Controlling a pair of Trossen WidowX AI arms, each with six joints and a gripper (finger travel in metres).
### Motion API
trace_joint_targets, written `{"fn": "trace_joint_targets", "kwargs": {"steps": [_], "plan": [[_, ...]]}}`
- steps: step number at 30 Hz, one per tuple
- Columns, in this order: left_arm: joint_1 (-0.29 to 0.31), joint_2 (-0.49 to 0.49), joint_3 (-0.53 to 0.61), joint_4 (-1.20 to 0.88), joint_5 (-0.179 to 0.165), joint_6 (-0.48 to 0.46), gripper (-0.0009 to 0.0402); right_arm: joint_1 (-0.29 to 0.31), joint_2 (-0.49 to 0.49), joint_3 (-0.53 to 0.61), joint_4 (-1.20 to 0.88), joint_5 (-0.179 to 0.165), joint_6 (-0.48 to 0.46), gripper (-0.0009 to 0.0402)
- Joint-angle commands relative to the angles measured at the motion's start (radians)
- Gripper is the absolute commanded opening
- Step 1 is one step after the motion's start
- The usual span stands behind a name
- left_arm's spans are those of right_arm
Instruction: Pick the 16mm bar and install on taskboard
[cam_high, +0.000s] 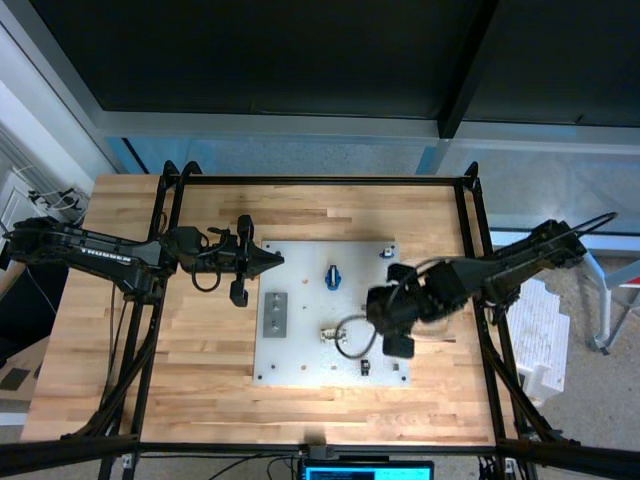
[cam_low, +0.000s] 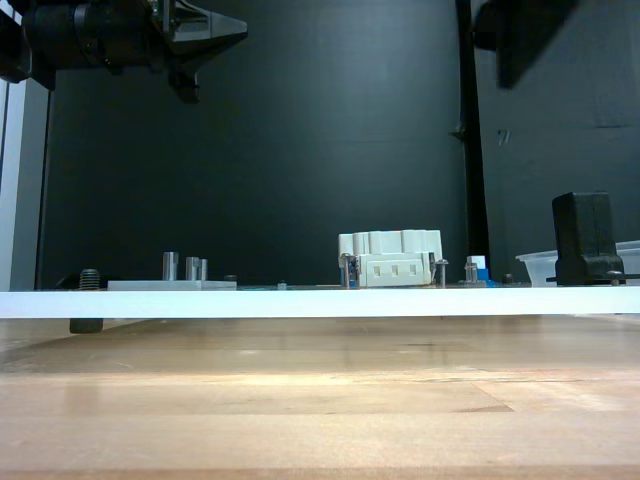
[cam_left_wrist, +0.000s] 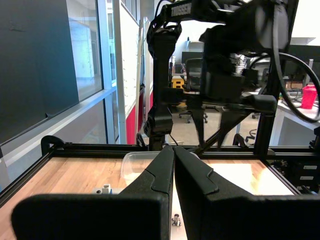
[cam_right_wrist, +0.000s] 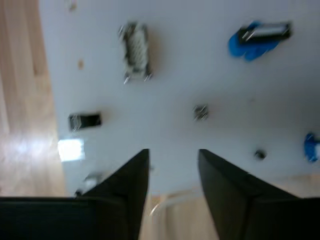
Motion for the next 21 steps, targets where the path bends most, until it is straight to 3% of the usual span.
{"fn": "trace_joint_targets", "kwargs": {"steps": [1, 4, 8, 13, 21], "plan": [[0.0, 0.0, 0.0, 0.0, 0.0, 0.0, 0.0, -0.06, -0.016, 0.0, 0.02, -0.002, -0.077, 0.0049], [0.0, 0.0, 0.0, 0.0, 0.0, 0.0, 0.0, -0.113, -0.03, -0.001, 0.061, -0.003, -0.151, -0.0005], [0.0, 0.0, 0.0, 0.0, 0.0, 0.0, 0.0, -0.181, -0.059, -0.018, 0.135, -0.014, -0.217, 0.0006], [0.0, 0.0, 0.0, 0.0, 0.0, 0.0, 0.0, -0.263, -0.121, -0.083, 0.284, -0.081, -0.28, -0.0001], [0.0, 0.0, 0.0, 0.0, 0.0, 0.0, 0.0, -0.33, -0.233, -0.22, 0.529, -0.119, -0.341, 0.0]]}}
